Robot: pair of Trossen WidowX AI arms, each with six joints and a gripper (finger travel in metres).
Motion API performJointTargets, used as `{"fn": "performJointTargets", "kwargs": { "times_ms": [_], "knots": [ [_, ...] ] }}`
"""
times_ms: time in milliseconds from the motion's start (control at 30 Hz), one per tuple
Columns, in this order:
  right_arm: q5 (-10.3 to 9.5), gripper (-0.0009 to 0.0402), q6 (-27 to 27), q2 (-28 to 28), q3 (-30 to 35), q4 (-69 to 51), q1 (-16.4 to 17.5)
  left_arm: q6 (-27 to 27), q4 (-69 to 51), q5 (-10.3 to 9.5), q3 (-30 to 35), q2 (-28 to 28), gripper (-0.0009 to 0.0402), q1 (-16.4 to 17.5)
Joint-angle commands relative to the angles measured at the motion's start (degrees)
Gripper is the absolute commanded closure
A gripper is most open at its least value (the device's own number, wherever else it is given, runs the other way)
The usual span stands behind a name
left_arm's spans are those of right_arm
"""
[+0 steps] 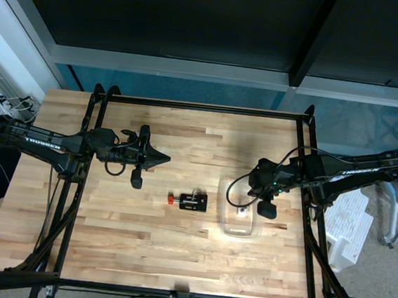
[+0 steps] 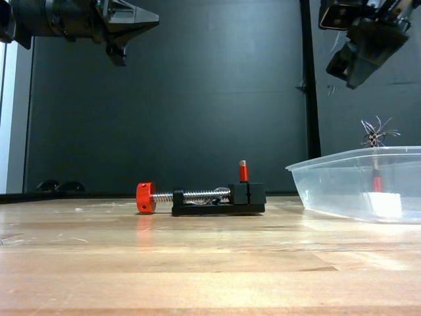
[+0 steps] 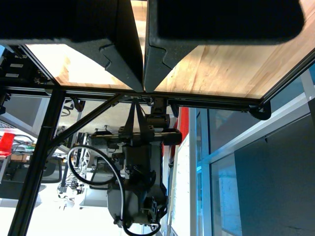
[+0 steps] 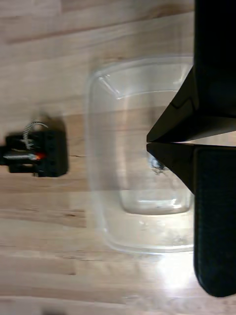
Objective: Pick the rca connector and install on the hub
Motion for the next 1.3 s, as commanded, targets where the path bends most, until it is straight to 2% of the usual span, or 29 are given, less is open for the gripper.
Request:
{"fn": "performJointTargets", "kwargs": {
  "times_ms": [33,267,433,600,800,933,1300],
  "knots": [
    [0.11,0.0393,0.0,0.7,0.0,-1.1,0.5,0.0,0.0,0.02,0.0,0.0,0.0393,0.0],
    [0.28,0.0393,0.9,1.9,0.0,-2.6,1.2,0.0,0.0,0.02,0.0,0.0,0.0393,0.0],
    [2.99,0.0393,1.4,1.9,0.0,-4.7,2.1,0.0,0.0,0.02,0.0,0.0,0.0393,0.0],
    [3.04,0.0388,2.2,1.9,0.0,-5.9,2.7,0.0,0.0,0.02,0.0,0.0,0.0393,0.0],
    [3.23,0.0351,2.9,1.9,0.0,-6.0,3.6,0.0,0.0,0.02,0.0,0.0,0.0393,0.0],
    [6.27,0.0316,2.9,2.6,0.0,-6.2,5.2,0.0,0.0,0.02,0.0,0.0,0.0393,0.0],
    [6.14,0.0249,2.9,7.2,0.0,-5.8,6.3,0.0,0.0,0.02,0.0,0.0,0.0393,0.0]
  ]
}}
